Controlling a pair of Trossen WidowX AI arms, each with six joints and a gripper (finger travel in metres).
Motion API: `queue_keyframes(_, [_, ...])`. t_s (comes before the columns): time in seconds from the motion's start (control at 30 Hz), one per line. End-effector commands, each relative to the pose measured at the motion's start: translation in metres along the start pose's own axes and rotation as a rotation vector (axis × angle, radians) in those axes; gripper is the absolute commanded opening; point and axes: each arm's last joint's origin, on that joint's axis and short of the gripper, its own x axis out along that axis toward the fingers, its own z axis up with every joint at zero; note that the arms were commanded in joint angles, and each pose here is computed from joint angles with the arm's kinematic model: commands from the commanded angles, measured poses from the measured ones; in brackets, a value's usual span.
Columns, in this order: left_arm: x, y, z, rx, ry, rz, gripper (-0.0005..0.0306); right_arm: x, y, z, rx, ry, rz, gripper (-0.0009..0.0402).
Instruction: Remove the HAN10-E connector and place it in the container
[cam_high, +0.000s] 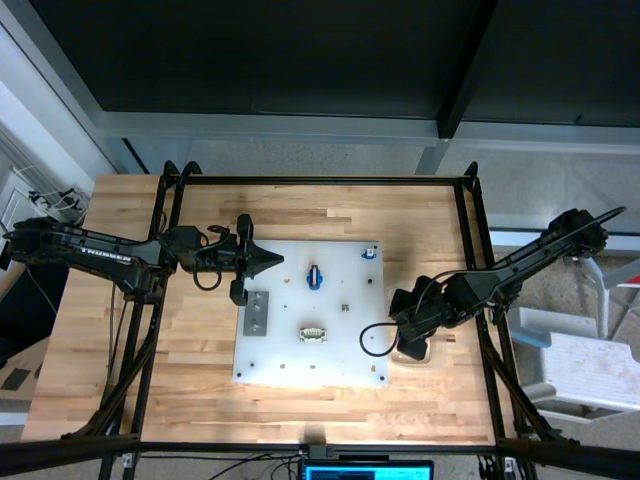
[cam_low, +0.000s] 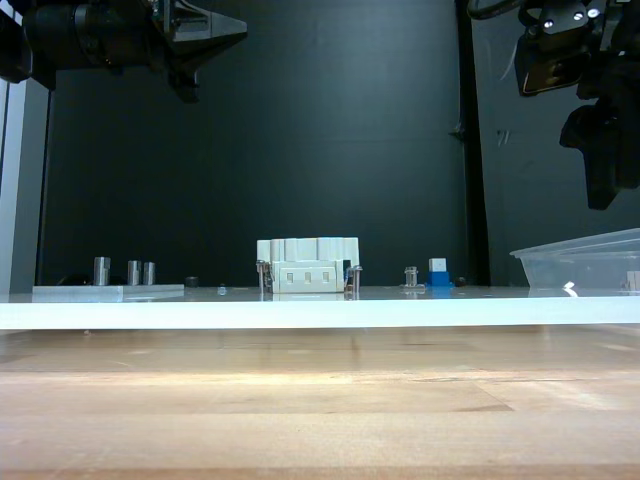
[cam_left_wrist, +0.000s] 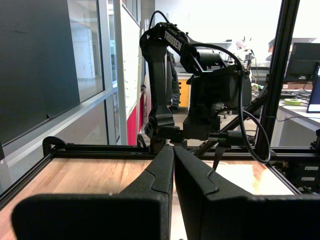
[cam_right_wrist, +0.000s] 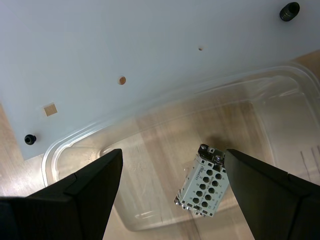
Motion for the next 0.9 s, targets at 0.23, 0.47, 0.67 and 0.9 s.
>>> queue_keyframes(0.23, [0.0001,0.0001,0.0000,0.000,0.000,0.000,0.0000,0.0001,0.0006,0.0005,0.002,-0.005,0.005,0.0287])
queue_keyframes(0.47, [0.0001,0.0001,0.0000,0.000,0.000,0.000,0.0000,0.0001,0.0008,0.0008,0.002,-0.008,0.008,0.0287])
queue_keyframes(0.67, [0.0001,0.0000,0.0000,0.000,0.000,0.000,0.0000,0.0001,0.0011,0.0010,0.003,-0.010,0.010,0.0287])
queue_keyframes(0.9, [0.0001,0.0000,0.0000,0.000,0.000,0.000,0.0000,0.0001,0.0011,0.0010,0.003,-0.010,0.010,0.0287])
